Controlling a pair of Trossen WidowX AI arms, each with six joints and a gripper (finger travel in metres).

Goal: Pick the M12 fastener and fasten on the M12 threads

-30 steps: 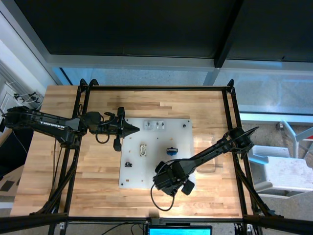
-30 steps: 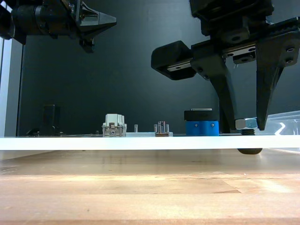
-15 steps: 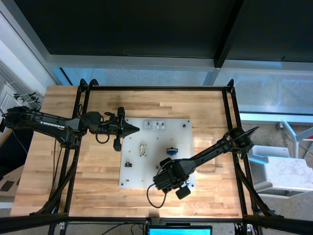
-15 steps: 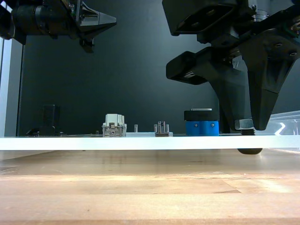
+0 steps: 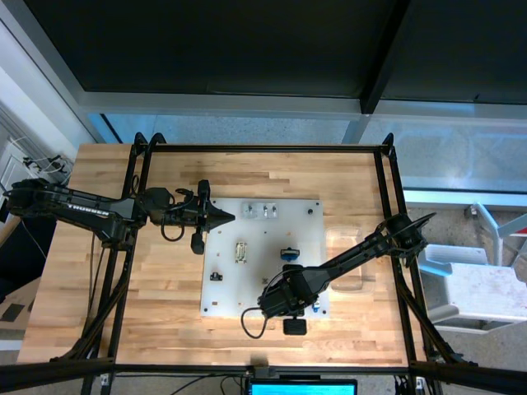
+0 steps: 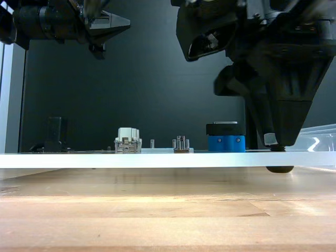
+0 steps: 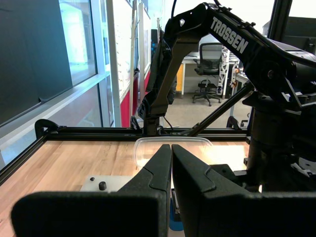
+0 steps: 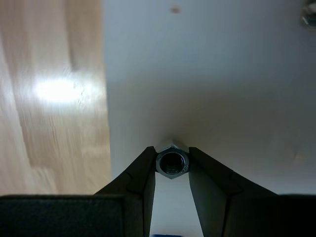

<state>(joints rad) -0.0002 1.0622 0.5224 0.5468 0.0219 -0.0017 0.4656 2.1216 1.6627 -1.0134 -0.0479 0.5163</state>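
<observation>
Your right gripper pinches the nut just above the stud by the board's near edge, so hold it flat and turn slowly; your closed left gripper hangs far left

Smooth matt white across the board; under it, varnished pale wood of the table, glossy under the light. Bright silvery metal for the nut, clamped between the smooth matt black plastic fingers of the right gripper at the board's near right edge. Same matt black plastic on the left gripper, fingers pressed together, above the board's far left part. Glossy blue plastic on the connector mid-board; clear plastic for the tray just right of the board.
</observation>
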